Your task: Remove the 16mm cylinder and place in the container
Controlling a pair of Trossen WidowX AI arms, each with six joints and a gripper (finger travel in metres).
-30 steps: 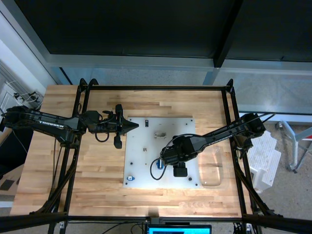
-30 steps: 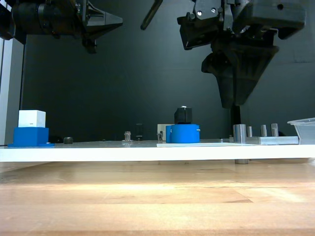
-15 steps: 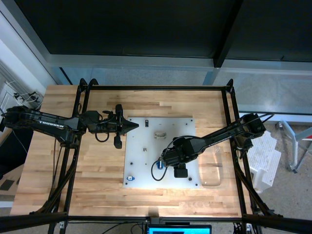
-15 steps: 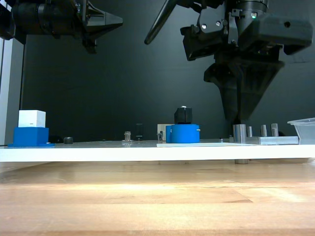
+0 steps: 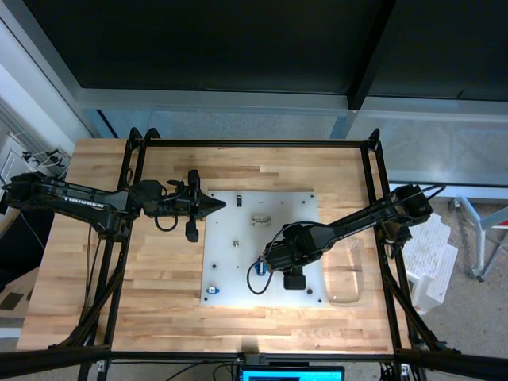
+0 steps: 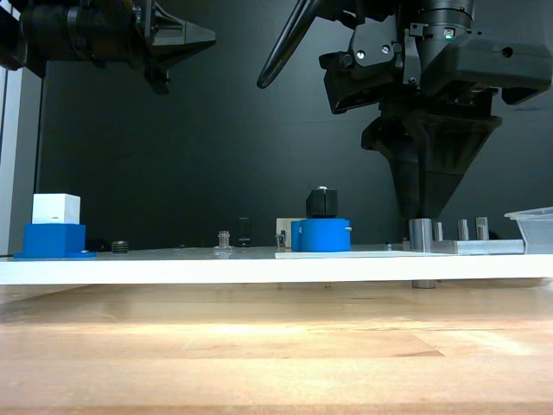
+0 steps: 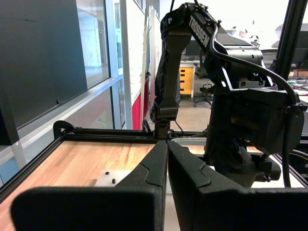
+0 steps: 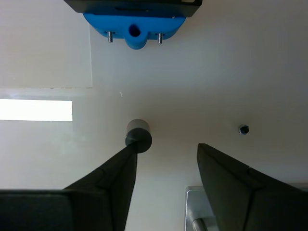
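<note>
Table: pale wood plank top [image 5: 159, 270], black frame rails [image 5: 254, 144] round the edges.
Board: white board [image 5: 238, 270] lies flat mid-table; bright glare on its surface in R wrist view.
Room: dark panel behind the table, grey floor past the far edge. L wrist view shows tall windows [image 7: 91, 43] and an orange cabinet [image 7: 185, 79] further back.
16mm cyl [image 8: 138, 135]: upright in the board's near-right part. Seen end-on in R wrist view; in low view its lower end shows under the board.
R gripper [image 6: 422, 210]: pointing straight down over the cyl, tip just above its top; cannot tell if touching. Fingers [image 8: 113, 180] apart with a wide gap; the cyl sits at one fingertip rather than mid-gap.
L gripper [image 7: 167, 143]: fingers pressed together, holding nothing. Hangs high by the board's far-left corner, well apart from the cyl.
Container [image 5: 346, 274]: clear tub on the table just beside the board's right edge, near the R arm.
Other bits on board: blue fitting [image 8: 134, 24] near the cyl; grey block [image 8: 204, 207] w/ pins just beside it; small black screw [image 8: 244, 129]; white cube on blue base [image 6: 56, 223] at the left end.
</note>
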